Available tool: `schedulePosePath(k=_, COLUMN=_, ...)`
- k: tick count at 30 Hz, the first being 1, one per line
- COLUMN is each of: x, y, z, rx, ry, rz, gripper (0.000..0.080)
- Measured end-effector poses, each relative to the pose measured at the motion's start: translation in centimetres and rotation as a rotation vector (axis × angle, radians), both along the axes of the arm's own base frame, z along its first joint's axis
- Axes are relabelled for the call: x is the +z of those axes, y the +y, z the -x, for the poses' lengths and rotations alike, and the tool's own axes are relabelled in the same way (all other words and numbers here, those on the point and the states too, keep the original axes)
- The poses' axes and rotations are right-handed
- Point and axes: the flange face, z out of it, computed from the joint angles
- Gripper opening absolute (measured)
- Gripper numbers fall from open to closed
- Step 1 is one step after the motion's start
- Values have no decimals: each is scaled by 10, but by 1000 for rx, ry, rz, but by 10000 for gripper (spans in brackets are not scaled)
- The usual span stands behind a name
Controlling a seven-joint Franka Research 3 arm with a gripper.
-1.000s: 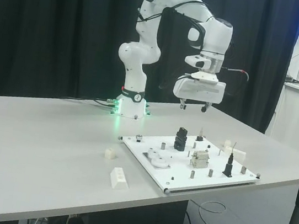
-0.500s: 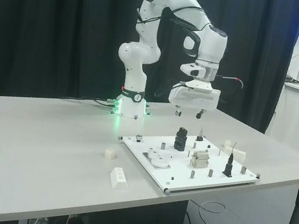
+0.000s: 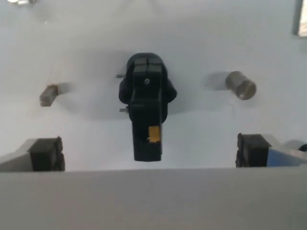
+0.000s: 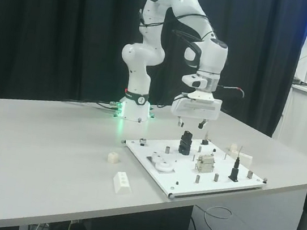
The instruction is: Remove D-SUB.
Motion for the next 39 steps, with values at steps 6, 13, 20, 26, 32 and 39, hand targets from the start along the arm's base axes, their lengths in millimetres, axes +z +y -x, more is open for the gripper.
schedulePosePath(k=6, x=-9, y=3, z=8, rx=-5, ry=-15, rz=-3, gripper=800)
schedulePosePath(k=13, x=-16, y=2, z=11, rx=-12, ry=-40, rz=-6, gripper=800)
schedulePosePath(k=20, x=-21, y=-2, z=13, rx=-17, ry=-61, rz=-6, gripper=800)
schedulePosePath(k=26, x=-28, y=-4, z=13, rx=-16, ry=-73, rz=-2, gripper=800)
schedulePosePath(k=32, x=-35, y=-4, z=12, rx=-15, ry=-76, rz=2, gripper=800)
schedulePosePath(k=39, x=-43, y=-4, z=12, rx=-12, ry=-78, rz=7, gripper=800)
